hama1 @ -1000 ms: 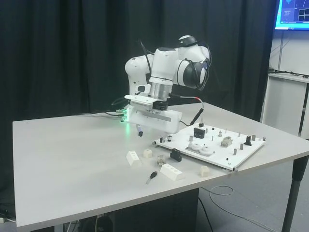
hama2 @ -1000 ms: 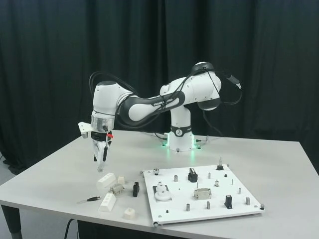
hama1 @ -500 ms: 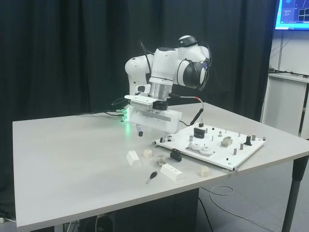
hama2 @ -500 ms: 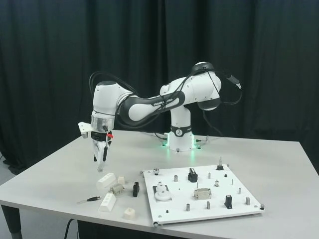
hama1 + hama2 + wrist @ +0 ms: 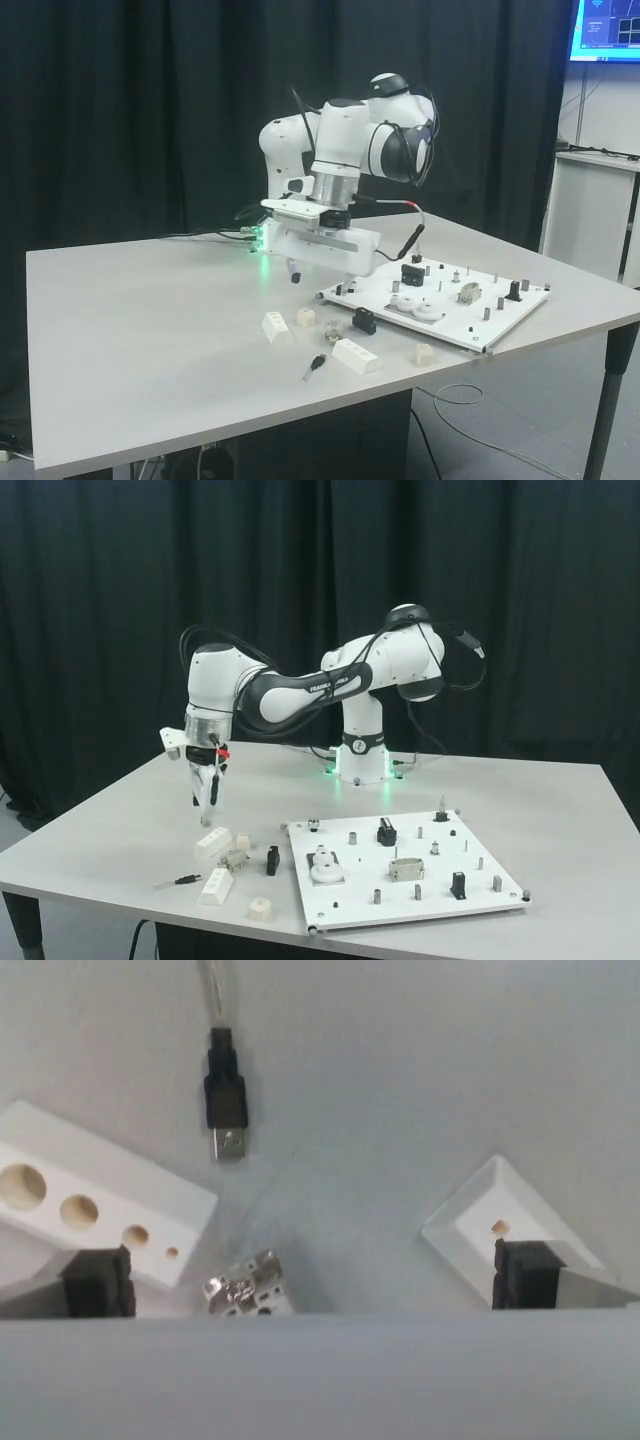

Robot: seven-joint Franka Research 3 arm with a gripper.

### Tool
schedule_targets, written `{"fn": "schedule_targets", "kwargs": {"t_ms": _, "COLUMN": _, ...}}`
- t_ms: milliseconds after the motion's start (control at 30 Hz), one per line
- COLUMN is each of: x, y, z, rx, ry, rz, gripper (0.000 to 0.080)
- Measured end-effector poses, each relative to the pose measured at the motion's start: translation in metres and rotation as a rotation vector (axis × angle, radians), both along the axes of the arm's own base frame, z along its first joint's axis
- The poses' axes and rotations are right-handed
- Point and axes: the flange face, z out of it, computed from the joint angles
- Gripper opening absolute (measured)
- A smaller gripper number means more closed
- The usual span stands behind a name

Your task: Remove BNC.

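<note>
One tool [image 5: 311,1278] held spread wide, nothing pinched, above white blocks [image 5: 100,1195] and USB plug [image 5: 226,1105] laid on grey table [image 5: 560,800], likely BNC connector [image 5: 441,806] stood upright, long axis vertical, on white board [image 5: 350,905], well apart from tool.

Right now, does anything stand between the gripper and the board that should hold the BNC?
Nothing visible at its height. The gripper hangs open above loose blocks beside the board; only those low parts lie between. I cannot tell which part is the BNC.
</note>
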Motion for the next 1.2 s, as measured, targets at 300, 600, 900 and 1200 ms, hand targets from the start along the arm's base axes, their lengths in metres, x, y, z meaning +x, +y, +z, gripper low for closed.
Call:
{"fn": "schedule_targets", "kwargs": {"t_ms": 300, "x": 0.001, "y": 0.017, "z": 0.000, "rx": 0.040, "ry": 0.020, "rz": -0.008, "gripper": 0.0800}}
{"fn": "schedule_targets", "kwargs": {"t_ms": 600, "x": 0.001, "y": 0.048, "z": 0.003, "rx": 0.084, "ry": 0.043, "rz": -0.025, "gripper": 0.0800}}
{"fn": "schedule_targets", "kwargs": {"t_ms": 900, "x": -0.002, "y": 0.086, "z": 0.005, "rx": 0.111, "ry": 0.056, "rz": -0.046, "gripper": 0.0800}}
{"fn": "schedule_targets", "kwargs": {"t_ms": 1200, "x": -0.009, "y": 0.133, "z": 0.002, "rx": 0.128, "ry": 0.070, "rz": -0.068, "gripper": 0.0800}}
